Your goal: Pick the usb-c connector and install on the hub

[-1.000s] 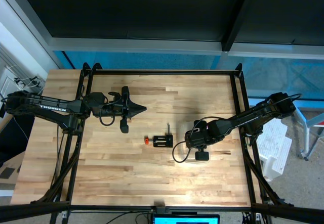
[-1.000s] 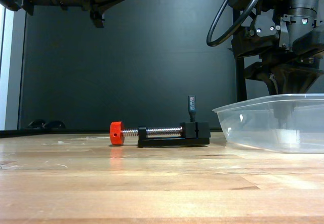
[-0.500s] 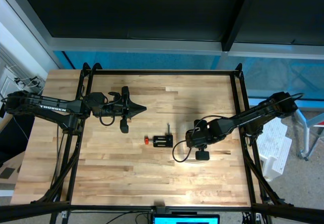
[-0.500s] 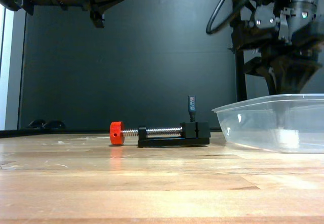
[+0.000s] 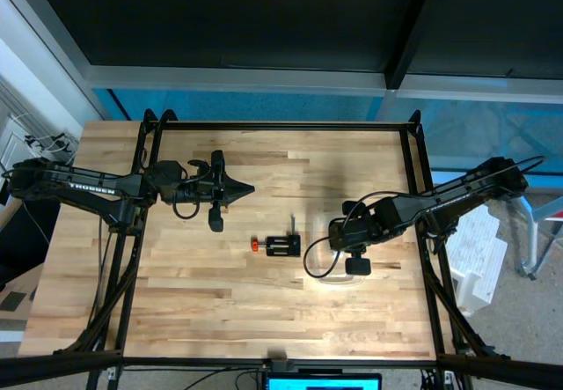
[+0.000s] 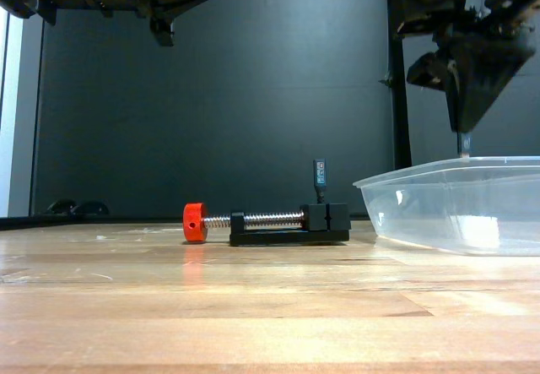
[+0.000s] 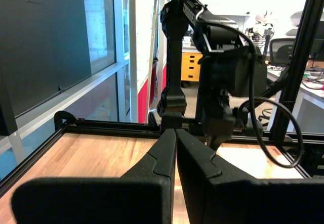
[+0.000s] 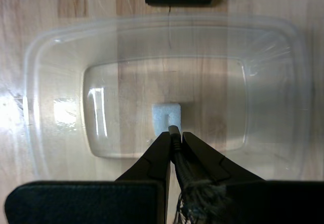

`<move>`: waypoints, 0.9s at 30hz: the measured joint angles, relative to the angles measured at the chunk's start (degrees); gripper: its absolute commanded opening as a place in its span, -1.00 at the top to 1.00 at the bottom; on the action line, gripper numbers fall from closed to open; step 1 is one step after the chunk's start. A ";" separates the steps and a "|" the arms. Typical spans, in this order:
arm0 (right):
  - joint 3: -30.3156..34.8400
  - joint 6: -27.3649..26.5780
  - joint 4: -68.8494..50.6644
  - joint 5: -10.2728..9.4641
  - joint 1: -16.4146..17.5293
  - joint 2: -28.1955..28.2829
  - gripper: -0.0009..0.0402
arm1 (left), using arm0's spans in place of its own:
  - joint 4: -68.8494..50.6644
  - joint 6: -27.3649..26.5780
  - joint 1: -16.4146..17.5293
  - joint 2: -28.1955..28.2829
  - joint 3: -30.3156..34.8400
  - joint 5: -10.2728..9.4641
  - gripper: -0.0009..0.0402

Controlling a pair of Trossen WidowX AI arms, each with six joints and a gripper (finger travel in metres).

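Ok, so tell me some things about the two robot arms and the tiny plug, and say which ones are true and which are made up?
1. The right gripper pinches the tiny dark usb-c connector. True.
2. The right gripper hangs above the clear rounded plastic tray. True.
3. The connector is plugged into the black block-shaped hub with the orange-red knob. False: it is in the right gripper, over the tray, apart from the hub.
4. The left gripper grips the hub. False: it is shut on nothing, high above the wooden table, away from the hub.
5. The tray holds nothing. False: a small white square piece lies in it.
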 measured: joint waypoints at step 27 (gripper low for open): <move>7.48 -1.01 -1.36 0.02 -2.95 3.80 0.95 | 0.00 0.00 0.00 0.00 0.00 0.00 0.96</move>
